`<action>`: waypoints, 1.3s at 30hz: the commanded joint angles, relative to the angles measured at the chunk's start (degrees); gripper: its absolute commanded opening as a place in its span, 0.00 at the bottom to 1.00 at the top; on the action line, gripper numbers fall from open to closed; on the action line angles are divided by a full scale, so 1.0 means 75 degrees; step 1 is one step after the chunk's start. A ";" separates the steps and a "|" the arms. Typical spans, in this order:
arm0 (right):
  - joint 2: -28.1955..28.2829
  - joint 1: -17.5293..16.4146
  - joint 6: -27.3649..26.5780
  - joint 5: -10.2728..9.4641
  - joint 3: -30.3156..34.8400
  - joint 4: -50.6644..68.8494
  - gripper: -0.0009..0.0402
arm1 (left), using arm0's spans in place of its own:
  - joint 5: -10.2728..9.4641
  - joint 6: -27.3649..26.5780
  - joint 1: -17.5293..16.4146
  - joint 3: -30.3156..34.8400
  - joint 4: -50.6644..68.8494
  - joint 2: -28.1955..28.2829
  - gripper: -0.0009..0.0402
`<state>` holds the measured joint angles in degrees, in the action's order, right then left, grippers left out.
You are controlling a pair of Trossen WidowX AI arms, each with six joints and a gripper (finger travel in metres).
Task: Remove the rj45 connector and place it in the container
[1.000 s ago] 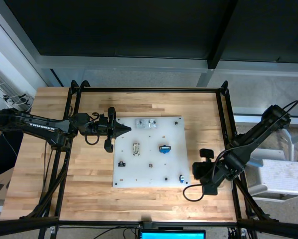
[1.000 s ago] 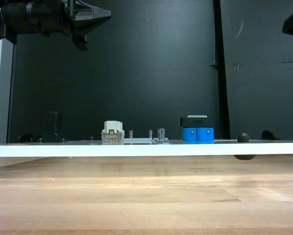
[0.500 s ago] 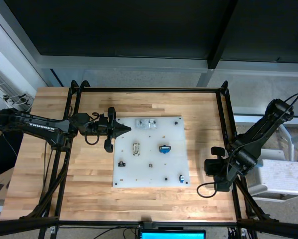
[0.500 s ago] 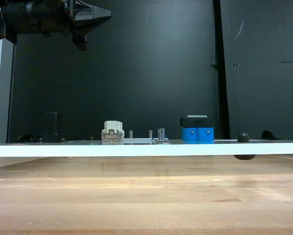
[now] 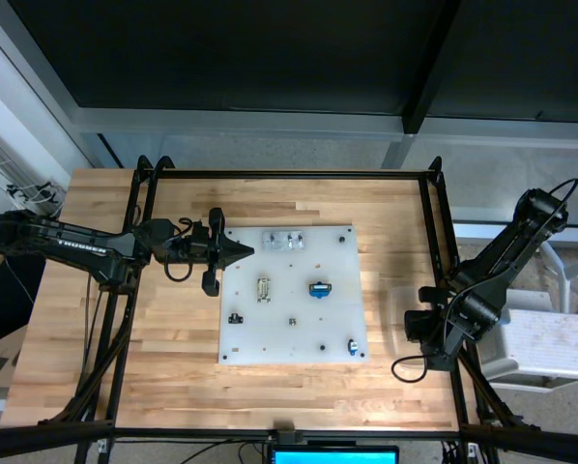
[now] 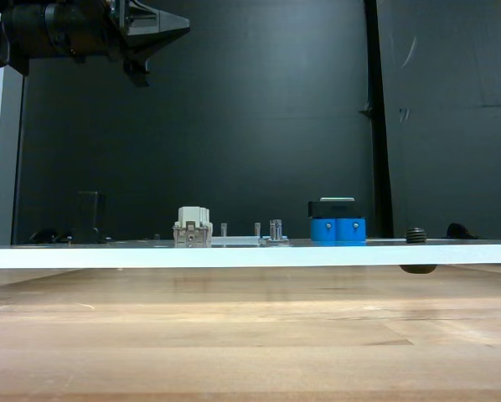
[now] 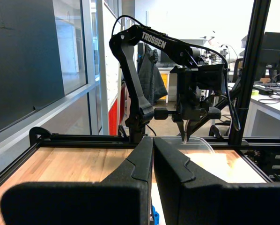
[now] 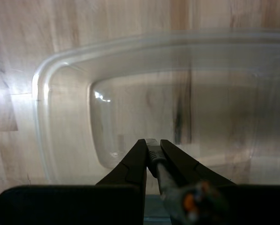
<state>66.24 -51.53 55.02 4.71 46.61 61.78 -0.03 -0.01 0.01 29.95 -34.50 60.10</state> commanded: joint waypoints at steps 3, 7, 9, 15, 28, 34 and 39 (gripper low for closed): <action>0.0003 0.0003 0.0032 0.0006 -0.0012 0.0239 0.23 | 0.0000 0.0000 0.0000 0.0000 -0.0003 0.0000 0.02; 0.0003 0.0003 0.0032 0.0006 -0.0012 0.0373 0.32 | 0.0000 0.0000 -0.0003 0.0000 -0.0003 0.0003 0.02; 0.0003 0.0003 0.0032 0.0006 -0.0012 0.0399 0.36 | 0.0000 0.0000 0.0000 0.0000 -0.0003 0.0000 0.02; 0.0003 0.0003 -0.0003 0.0003 -0.0012 0.0554 0.47 | 0.0000 0.0000 -0.0003 0.0000 -0.0003 0.0003 0.02; 0.0003 0.0000 0.0000 -0.0003 -0.0012 0.0653 0.60 | 0.0000 0.0000 -0.0003 0.0000 -0.0006 0.0003 0.02; 0.0003 0.0000 0.0000 -0.0006 -0.0012 0.0641 0.60 | 0.0000 0.0000 0.0000 0.0000 -0.0003 0.0003 0.02; 0.0003 0.0000 0.0000 -0.0006 -0.0012 0.0638 0.60 | 0.0000 0.0000 0.0000 0.0000 -0.0003 0.0000 0.02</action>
<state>66.24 -51.51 55.00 4.69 46.50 66.63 -0.05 -0.01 0.01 29.93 -34.52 60.10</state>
